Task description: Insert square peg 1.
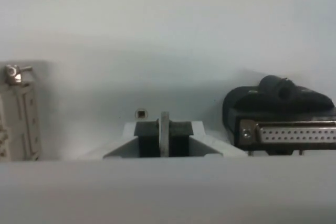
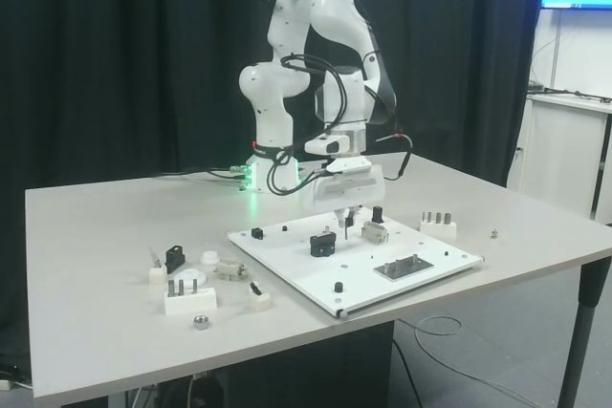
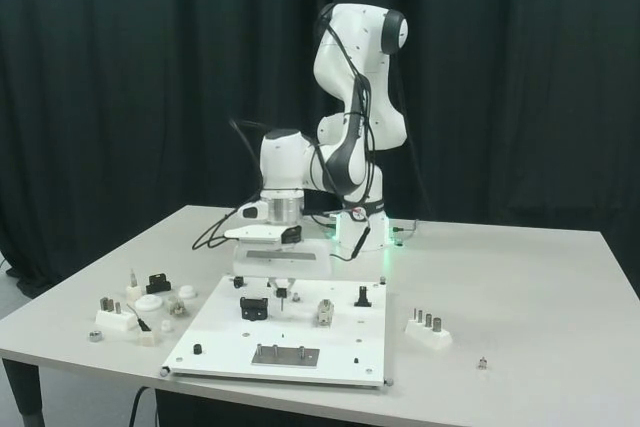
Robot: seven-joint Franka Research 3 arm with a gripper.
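My gripper (image 1: 164,141) is shut on a thin grey square peg (image 1: 164,128), which stands upright between the black pads (image 1: 147,138). It hangs just above the white board (image 1: 157,51). A small square hole (image 1: 140,114) lies in the board close beside the peg tip, with the peg apart from it. From the room views, the gripper (image 2: 342,215) (image 3: 281,290) hovers low over the rear middle of the white board (image 2: 435,269) (image 3: 215,342), peg pointing down.
On the board, a black connector (image 1: 278,103) (image 2: 322,244) (image 3: 254,307) and a white connector (image 1: 18,114) (image 2: 373,230) (image 3: 325,313) flank the gripper. A grey plate (image 2: 402,267) lies near the front. A white peg holder (image 2: 438,225) and loose parts (image 2: 186,284) sit on the table.
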